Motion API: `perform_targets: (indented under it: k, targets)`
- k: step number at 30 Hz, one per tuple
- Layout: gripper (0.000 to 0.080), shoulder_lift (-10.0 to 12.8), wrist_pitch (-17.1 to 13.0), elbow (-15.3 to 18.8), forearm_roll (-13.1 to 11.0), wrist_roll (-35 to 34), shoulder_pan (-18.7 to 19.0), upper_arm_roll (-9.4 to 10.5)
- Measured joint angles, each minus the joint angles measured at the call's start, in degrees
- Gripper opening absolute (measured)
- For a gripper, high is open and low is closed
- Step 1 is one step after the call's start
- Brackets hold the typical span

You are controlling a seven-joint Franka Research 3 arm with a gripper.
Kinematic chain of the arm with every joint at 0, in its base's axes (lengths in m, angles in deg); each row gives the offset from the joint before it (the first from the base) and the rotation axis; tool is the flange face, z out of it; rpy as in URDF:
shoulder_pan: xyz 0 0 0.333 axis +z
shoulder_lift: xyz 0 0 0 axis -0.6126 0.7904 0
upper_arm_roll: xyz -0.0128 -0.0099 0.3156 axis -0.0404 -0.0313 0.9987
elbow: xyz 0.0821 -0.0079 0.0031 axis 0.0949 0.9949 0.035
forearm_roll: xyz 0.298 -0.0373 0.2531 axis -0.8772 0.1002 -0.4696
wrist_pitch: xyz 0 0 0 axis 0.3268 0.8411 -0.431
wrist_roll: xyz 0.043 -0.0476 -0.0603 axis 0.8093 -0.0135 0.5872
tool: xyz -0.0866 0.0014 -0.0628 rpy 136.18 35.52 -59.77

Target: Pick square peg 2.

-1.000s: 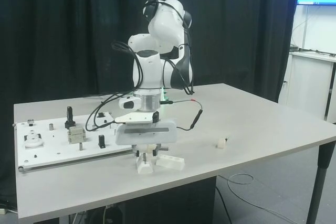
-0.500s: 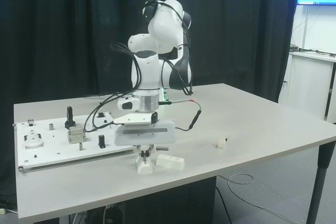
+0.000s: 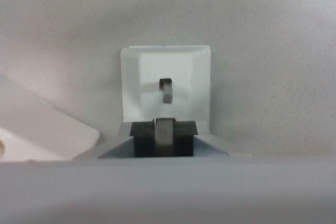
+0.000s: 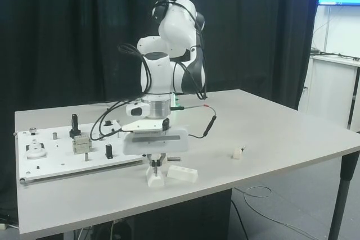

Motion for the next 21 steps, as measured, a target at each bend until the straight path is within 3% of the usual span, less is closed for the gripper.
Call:
perform_targets:
  k: [21]
  targets:
    - [0.0067, -1.5, 9.5, -5.7, 0.2, -3.0, 0.1, -2.04]
